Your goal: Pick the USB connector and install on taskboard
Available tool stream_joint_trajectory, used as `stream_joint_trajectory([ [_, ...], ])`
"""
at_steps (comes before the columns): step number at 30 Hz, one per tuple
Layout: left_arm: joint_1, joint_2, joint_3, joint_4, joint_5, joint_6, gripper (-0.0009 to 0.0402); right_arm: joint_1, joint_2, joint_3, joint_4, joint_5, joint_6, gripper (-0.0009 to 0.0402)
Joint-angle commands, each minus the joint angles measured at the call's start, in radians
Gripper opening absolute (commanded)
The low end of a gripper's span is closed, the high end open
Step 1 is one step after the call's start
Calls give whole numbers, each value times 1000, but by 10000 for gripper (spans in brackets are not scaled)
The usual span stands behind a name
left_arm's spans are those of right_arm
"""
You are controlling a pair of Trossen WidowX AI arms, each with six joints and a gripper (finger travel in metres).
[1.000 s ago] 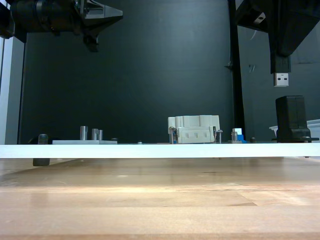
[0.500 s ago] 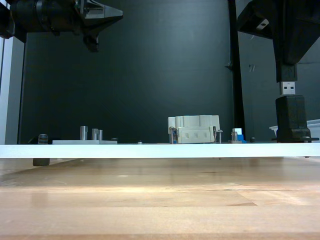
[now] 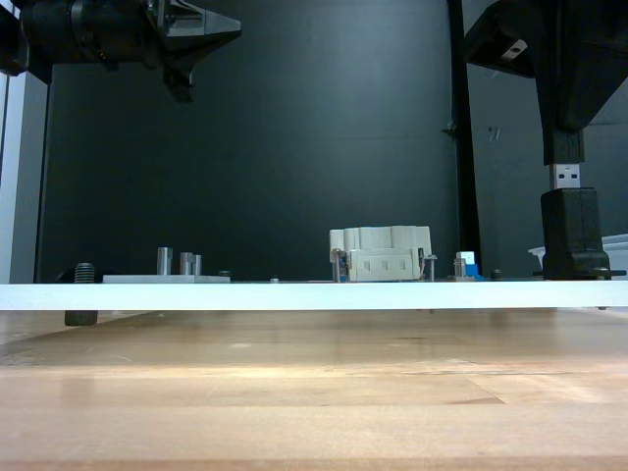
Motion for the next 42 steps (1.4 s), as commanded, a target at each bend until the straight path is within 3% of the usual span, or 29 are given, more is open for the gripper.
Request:
stream_joint_trajectory([
  [1,0,0,0,0,0,0,0,0,0,-10,10,0,-1,0],
  [20,0,0,0,0,0,0,0,0,-3,-21,21,-19,-10,0],
  [42,0,0,0,0,0,0,0,0,-23,-21,14,-14,-28,0],
])
